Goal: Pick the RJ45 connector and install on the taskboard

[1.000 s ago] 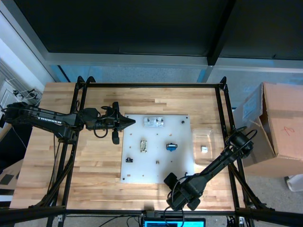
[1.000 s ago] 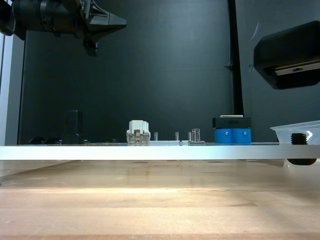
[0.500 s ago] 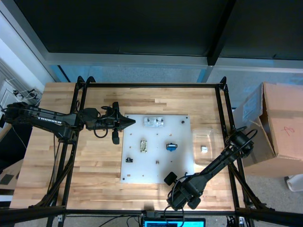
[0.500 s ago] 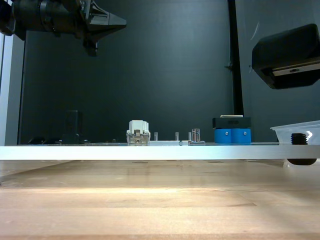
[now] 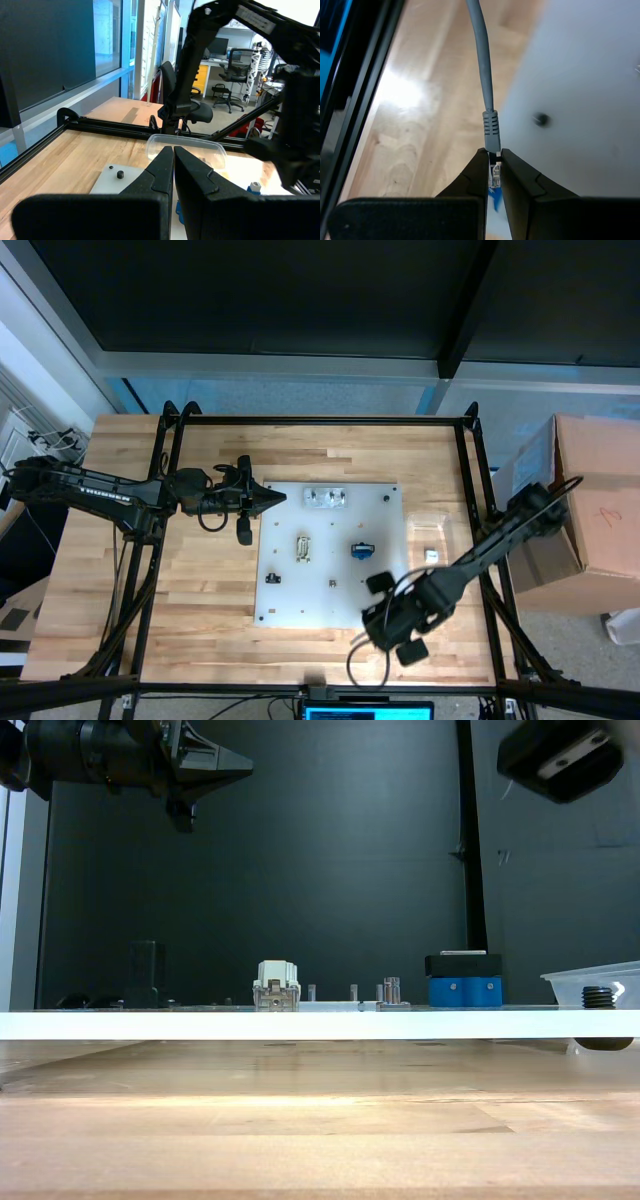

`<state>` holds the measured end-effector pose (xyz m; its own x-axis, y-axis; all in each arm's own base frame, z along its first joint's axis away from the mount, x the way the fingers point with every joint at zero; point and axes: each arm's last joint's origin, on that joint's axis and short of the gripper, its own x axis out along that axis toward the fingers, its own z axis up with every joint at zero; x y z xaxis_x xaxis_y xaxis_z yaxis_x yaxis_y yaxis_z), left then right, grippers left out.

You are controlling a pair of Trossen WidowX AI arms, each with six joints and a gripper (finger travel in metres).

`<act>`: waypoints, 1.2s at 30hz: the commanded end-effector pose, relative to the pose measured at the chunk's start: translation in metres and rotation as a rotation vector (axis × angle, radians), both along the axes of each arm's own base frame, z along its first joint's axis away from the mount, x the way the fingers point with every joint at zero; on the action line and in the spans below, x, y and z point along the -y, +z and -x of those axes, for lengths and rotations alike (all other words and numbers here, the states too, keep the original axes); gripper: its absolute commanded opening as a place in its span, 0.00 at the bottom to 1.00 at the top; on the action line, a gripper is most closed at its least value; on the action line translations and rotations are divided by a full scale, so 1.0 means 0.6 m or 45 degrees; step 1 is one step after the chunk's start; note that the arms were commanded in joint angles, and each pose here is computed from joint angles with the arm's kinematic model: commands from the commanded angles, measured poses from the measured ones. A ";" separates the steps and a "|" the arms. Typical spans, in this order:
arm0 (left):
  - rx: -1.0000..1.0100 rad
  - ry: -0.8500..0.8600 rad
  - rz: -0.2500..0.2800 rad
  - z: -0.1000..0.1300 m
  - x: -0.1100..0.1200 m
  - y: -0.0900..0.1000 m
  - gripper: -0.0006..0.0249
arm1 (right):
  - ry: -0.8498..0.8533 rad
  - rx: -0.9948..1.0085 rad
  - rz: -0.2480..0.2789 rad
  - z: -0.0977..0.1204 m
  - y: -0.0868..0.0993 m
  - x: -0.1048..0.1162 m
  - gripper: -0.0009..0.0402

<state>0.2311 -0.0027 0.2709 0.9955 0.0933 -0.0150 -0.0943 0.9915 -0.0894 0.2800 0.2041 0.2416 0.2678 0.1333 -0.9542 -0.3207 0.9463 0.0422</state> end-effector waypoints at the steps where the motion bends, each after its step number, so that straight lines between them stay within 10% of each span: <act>1: 0.000 0.000 0.000 0.000 0.000 0.000 0.02 | -0.144 0.048 -0.059 0.013 0.014 0.042 0.02; 17: 0.000 0.000 0.000 0.000 0.000 0.000 0.02 | -0.689 0.238 -0.076 0.035 0.014 0.204 0.02; 36: 0.053 0.147 -0.004 -0.001 -0.005 0.005 0.02 | -1.135 0.886 0.481 -0.020 0.069 0.244 0.02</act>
<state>0.2314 0.0011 0.2728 0.9755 0.2198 0.0109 -0.2183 0.9725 -0.0811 0.2887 0.0580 0.2802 0.6083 -0.5834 -0.5381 0.5826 0.7887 -0.1965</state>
